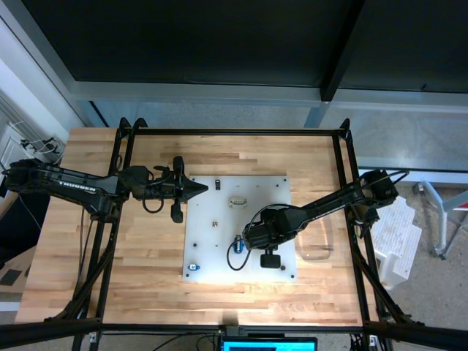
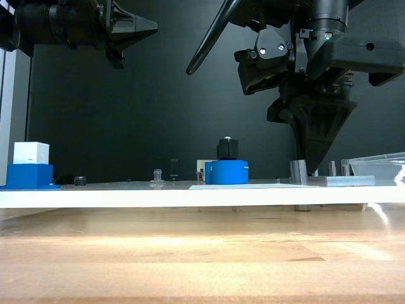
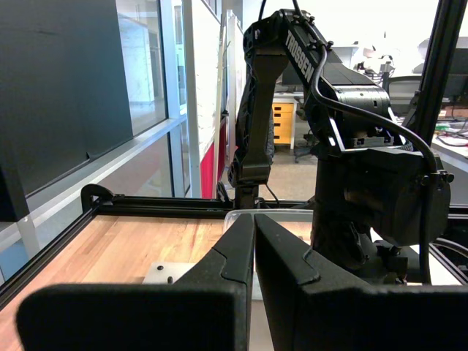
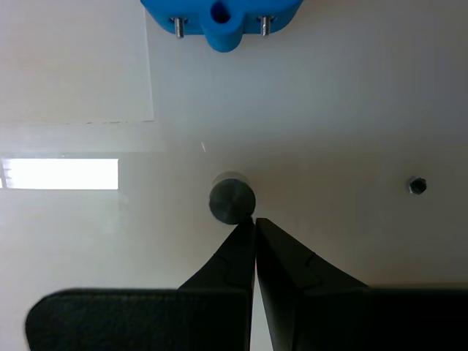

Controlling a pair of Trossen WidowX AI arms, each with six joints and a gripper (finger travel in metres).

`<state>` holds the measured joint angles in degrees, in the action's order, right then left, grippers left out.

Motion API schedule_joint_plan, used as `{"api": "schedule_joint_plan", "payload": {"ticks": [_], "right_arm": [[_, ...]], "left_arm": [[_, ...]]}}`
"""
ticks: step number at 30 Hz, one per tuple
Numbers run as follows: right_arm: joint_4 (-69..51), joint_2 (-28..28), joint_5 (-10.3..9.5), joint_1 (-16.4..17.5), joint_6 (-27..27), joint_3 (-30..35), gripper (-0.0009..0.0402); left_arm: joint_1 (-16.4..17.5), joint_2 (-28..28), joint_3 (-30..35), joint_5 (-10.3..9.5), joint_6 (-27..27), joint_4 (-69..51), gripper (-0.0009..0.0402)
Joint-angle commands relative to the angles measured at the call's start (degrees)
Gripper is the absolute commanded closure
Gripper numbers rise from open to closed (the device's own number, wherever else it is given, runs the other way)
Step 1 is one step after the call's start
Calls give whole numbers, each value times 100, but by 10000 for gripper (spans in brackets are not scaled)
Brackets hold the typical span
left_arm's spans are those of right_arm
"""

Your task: Remove the 16mm cylinder and place in the container

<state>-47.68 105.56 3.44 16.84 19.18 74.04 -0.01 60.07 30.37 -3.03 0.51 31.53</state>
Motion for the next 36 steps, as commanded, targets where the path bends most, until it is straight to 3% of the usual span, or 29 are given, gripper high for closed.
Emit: {"api": "schedule_joint_plan", "payload": {"ticks": [1,36], "right_arm": [[-144,-26,-46,4,-17,2,393],[-208,-767,4,168,-13,-225,393]], "left_arm": [[2,0,0,2,0,2,393],[2,0,0,2,0,0,393]]}}
